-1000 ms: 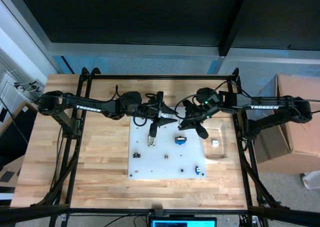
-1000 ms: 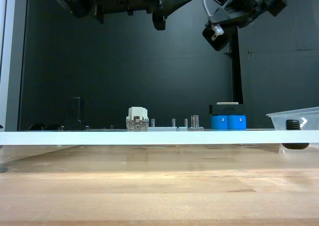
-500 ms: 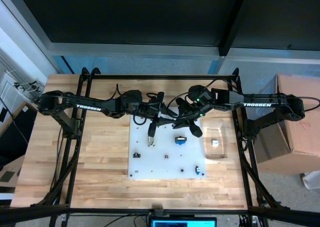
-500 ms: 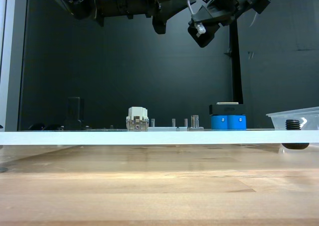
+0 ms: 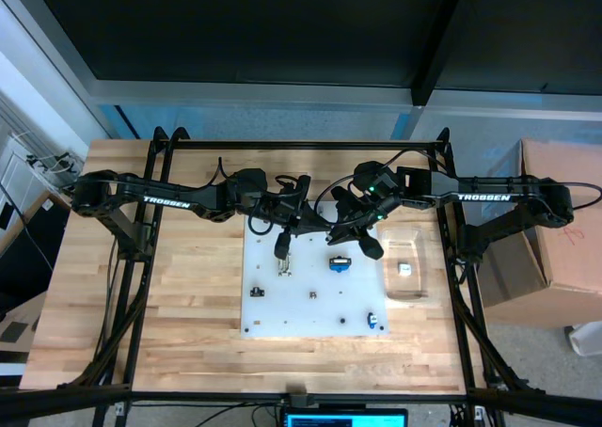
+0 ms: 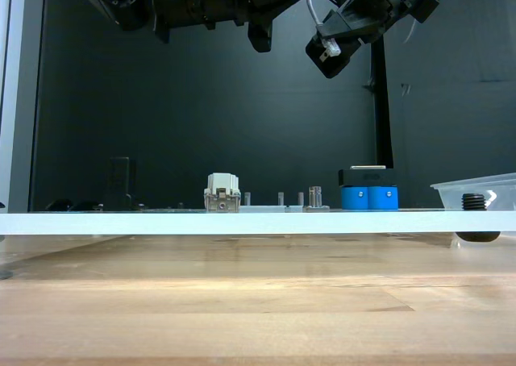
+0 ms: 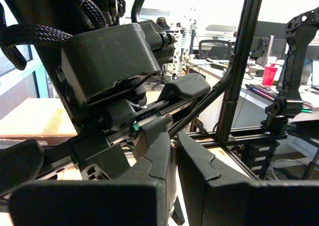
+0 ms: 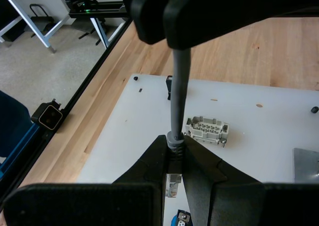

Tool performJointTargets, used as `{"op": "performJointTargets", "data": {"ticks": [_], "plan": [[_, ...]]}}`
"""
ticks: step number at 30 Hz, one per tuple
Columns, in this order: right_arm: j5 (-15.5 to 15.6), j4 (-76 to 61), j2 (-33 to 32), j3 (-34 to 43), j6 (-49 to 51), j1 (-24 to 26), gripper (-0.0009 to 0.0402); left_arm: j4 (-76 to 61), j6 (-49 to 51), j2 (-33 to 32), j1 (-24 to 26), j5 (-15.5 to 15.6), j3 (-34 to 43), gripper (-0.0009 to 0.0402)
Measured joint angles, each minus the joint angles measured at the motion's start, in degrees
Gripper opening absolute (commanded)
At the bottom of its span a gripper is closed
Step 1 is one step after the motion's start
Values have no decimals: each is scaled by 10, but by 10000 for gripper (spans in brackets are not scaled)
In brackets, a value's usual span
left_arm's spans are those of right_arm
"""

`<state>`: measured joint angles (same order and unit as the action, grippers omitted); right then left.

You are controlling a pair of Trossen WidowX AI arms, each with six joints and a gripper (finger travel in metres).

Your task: Pick the RJ45 connector and install on the taskboard

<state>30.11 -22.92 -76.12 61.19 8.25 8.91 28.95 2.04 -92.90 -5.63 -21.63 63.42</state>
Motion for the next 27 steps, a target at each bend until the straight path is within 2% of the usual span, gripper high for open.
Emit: {"op": "performJointTargets", "data": {"ticks": [4, 7, 13, 18, 22, 25, 27], "plan": [[0, 0, 0, 0, -4, 0, 5, 0, 0, 0, 0, 0, 0, 0], [-4, 0, 0, 0, -5, 0, 24, 0, 0, 0, 0, 0, 0, -1], [-9, 0, 0, 0, -20, 0, 92, 0, 0, 0, 0, 0, 0, -1], [-43, -6, 6, 5, -33, 0, 148, 0, 5, 0, 0, 1, 0, 0], [-52, -43, 12, 35, -34, 0, 178, 0, 15, 0, 0, 27, 0, -1], [-57, -93, 14, 67, -36, 0, 189, 0, 32, 0, 0, 46, 0, 0], [-70, -123, 15, 84, -38, 0, 191, 0, 43, 0, 0, 53, 0, 0]]}}
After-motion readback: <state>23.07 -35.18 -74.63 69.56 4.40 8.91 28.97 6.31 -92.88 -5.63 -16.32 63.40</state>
